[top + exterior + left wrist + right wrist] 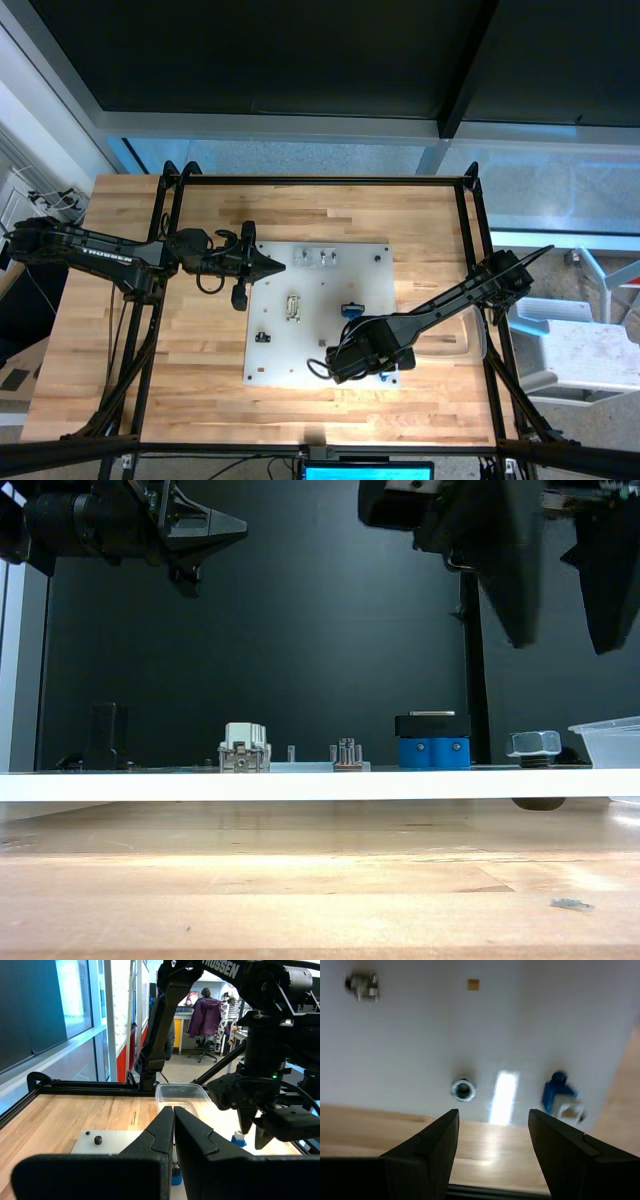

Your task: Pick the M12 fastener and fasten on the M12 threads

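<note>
The left tool (278, 264) hangs at the left of the high view, above the left edge of the white board (300, 350). Its two fingers are pressed together and hold nothing. In the low view, a blue block (432, 750) sits on the board right of the middle. Further right, near the board's near right edge, is the small silver M12 nut (533, 744). It looks like it sits on its black stud, with a bit of dark showing under it. I cannot tell how far down it is screwed. The right tool (562, 645) hangs above the nut with its fingers spread wide, touching nothing. A clear container (612, 742) shows at the far right. I think the nut is on and the job is near its end. Next, the right tool may need to come down, pinch the nut and turn it tight, or lift away from the desk (150, 340).
</note>
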`<move>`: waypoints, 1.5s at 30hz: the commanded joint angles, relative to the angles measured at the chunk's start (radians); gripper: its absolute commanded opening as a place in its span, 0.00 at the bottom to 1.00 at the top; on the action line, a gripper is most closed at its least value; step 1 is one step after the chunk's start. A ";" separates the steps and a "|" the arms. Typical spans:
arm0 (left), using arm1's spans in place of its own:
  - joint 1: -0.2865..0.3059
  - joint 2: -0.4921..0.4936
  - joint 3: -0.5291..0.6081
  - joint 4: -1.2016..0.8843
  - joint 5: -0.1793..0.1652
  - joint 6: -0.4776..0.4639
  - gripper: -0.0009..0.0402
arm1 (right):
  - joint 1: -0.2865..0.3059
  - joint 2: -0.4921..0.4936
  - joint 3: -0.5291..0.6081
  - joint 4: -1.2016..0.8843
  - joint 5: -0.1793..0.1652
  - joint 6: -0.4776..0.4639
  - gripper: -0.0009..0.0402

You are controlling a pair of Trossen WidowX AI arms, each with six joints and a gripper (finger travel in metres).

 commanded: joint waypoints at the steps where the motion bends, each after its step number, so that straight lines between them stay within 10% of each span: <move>1: 0.000 0.000 0.000 0.000 0.000 0.000 0.02 | 0.000 0.001 -0.009 -0.009 0.040 -0.212 0.49; 12: 0.000 0.000 0.000 0.000 0.000 0.000 0.02 | 0.002 0.001 -0.011 0.006 0.105 -0.976 0.49; 17: 0.000 0.000 0.000 0.000 0.000 0.000 0.02 | 0.001 0.001 -0.012 0.007 0.124 -1.120 0.49; 22: 0.000 0.000 0.000 0.000 0.000 0.000 0.02 | 0.002 0.001 -0.014 0.023 0.185 -1.175 0.38; 28: 0.000 0.000 0.000 0.000 0.000 0.000 0.02 | 0.012 0.001 -0.014 0.050 0.184 -1.219 0.00; 45: 0.000 0.000 0.000 0.000 0.000 0.000 0.02 | 0.053 0.078 -0.024 0.077 0.200 -1.312 0.02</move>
